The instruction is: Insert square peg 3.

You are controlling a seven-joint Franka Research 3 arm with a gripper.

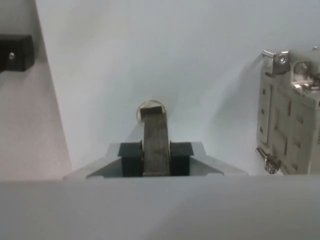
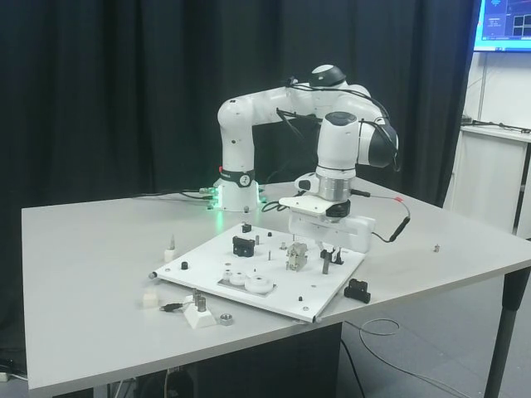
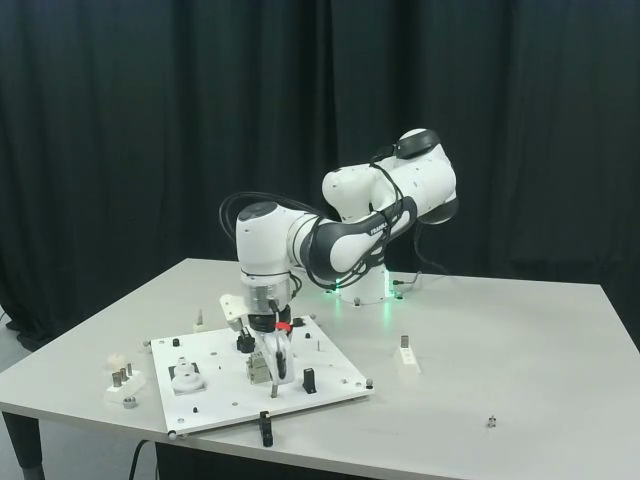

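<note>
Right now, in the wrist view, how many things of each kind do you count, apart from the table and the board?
Black finger pads: 2
Grey square metal peg: 1
Grey metal connector housing: 1
Black block: 1
Total: 5

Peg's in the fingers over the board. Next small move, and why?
Probably a slow straight descent. In the wrist view the gripper is shut on the square peg, whose tip sits over a round hole in the white board; whether it has entered is unclear.

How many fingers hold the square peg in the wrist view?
2. The fingers press on opposite sides of the square peg, one on each side, over the white board. None is hidden.
</note>
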